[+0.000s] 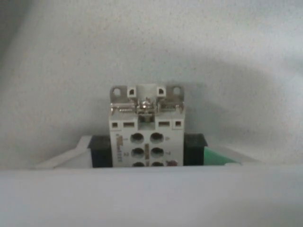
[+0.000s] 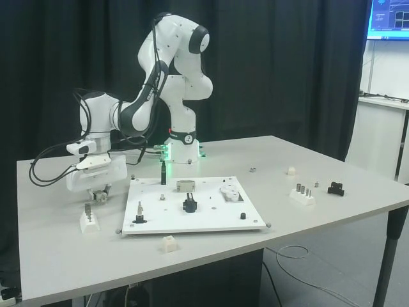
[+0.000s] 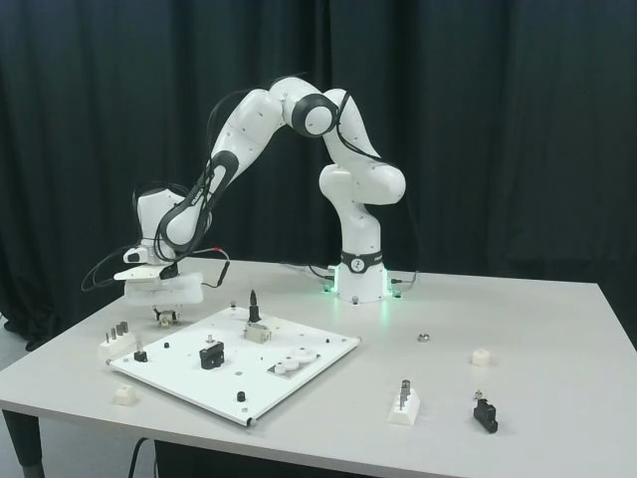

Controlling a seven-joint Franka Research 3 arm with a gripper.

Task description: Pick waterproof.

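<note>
Tool (image 2: 98, 194): clamped on white connector block (image 1: 146, 127), held just above grey desk (image 2: 57, 256), beside white board (image 2: 192, 208); small white holder (image 2: 89, 220) stands close by.

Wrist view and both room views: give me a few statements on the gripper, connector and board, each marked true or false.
1. The gripper hangs over the table, beside the white board. True.
2. A white connector with round holes sits between the fingers in the wrist view. True.
3. The arm's base stands on the white board. False: it is bolted to the table behind the board.
4. The gripper is above the black part. False: that lies far across the table.
</note>
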